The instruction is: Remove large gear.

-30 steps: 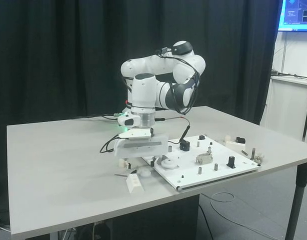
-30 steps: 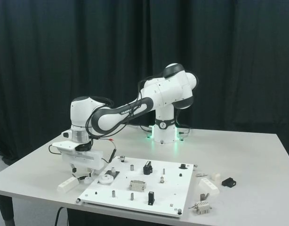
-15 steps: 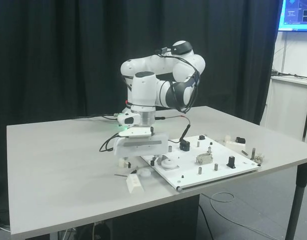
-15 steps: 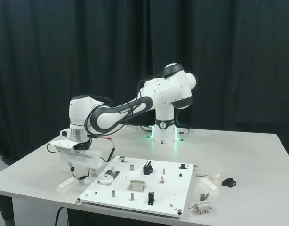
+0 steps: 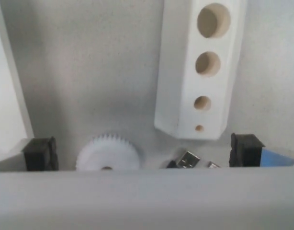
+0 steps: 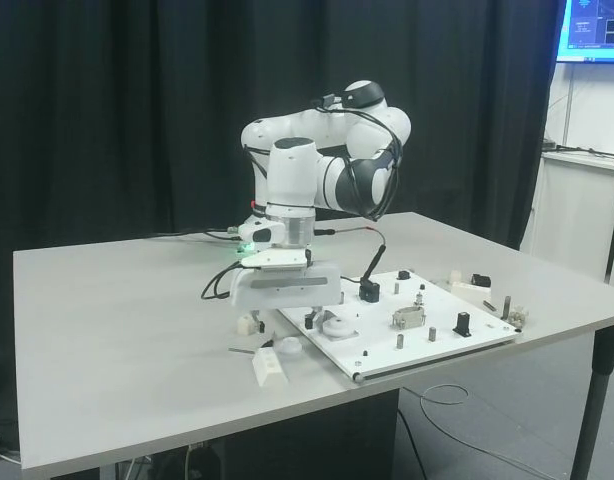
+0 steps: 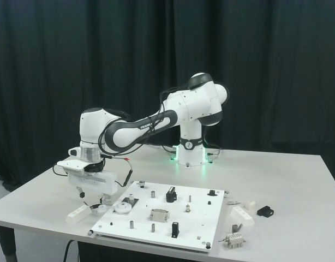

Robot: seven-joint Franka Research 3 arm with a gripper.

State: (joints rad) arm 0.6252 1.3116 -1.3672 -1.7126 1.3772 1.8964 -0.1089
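Lying on the table (image 5: 89, 72), large gear (image 5: 107, 154) below open gripper (image 5: 140, 154)

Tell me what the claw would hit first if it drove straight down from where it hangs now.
Most likely the bare grey table. The claw points down with a small white gear lying between its fingertips, nearer one finger, and a white block with holes just beyond. Depth is unclear, so a finger might clip the gear.
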